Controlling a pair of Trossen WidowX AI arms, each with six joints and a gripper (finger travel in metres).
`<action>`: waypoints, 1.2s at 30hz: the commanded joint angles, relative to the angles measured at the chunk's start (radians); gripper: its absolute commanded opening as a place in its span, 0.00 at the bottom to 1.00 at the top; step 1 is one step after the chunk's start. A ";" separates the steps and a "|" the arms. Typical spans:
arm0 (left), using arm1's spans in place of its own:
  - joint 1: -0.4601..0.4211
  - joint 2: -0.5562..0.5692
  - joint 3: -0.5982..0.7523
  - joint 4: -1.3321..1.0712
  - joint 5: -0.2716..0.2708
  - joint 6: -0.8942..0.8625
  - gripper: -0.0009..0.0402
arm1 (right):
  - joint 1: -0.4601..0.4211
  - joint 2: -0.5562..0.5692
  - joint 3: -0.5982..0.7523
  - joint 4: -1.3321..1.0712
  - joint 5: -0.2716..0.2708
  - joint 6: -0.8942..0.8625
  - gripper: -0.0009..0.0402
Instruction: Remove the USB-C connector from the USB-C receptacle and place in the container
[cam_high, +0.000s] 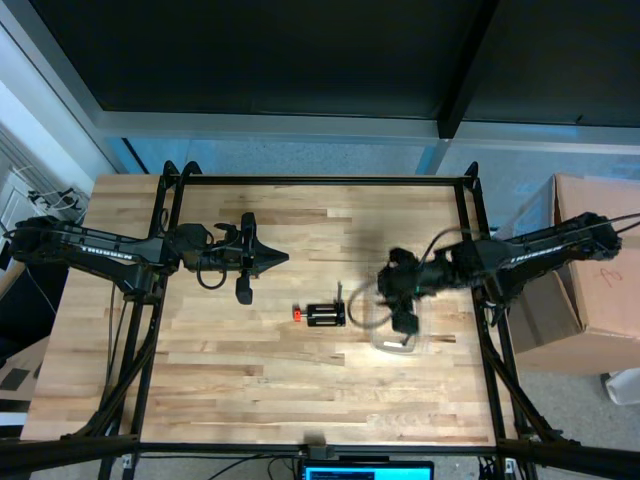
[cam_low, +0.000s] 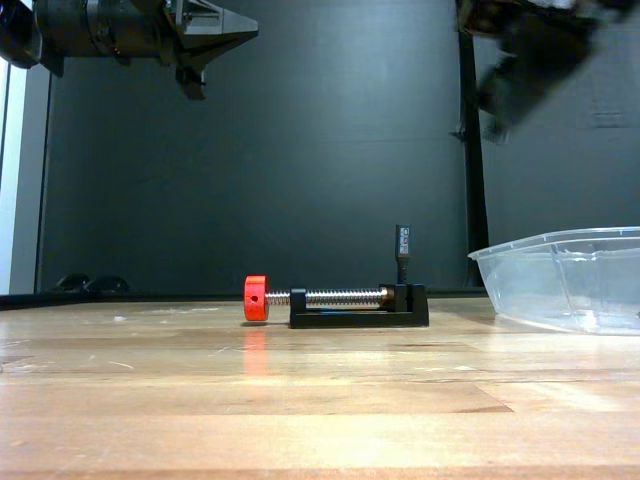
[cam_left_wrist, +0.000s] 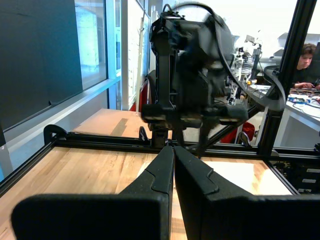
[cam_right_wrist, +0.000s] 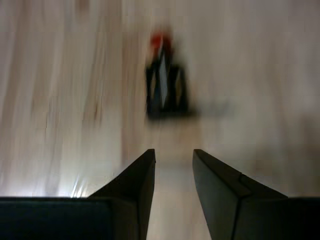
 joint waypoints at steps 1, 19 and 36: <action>0.000 0.000 0.000 0.000 0.000 0.000 0.02 | -0.086 -0.035 -0.001 0.152 -0.029 -0.095 0.19; 0.000 0.000 0.000 0.000 0.000 0.000 0.02 | -0.266 -0.110 -0.243 0.967 -0.234 -0.218 0.02; 0.000 0.000 0.000 0.000 0.000 0.000 0.02 | -0.264 -0.111 -0.352 1.135 -0.202 -0.196 0.02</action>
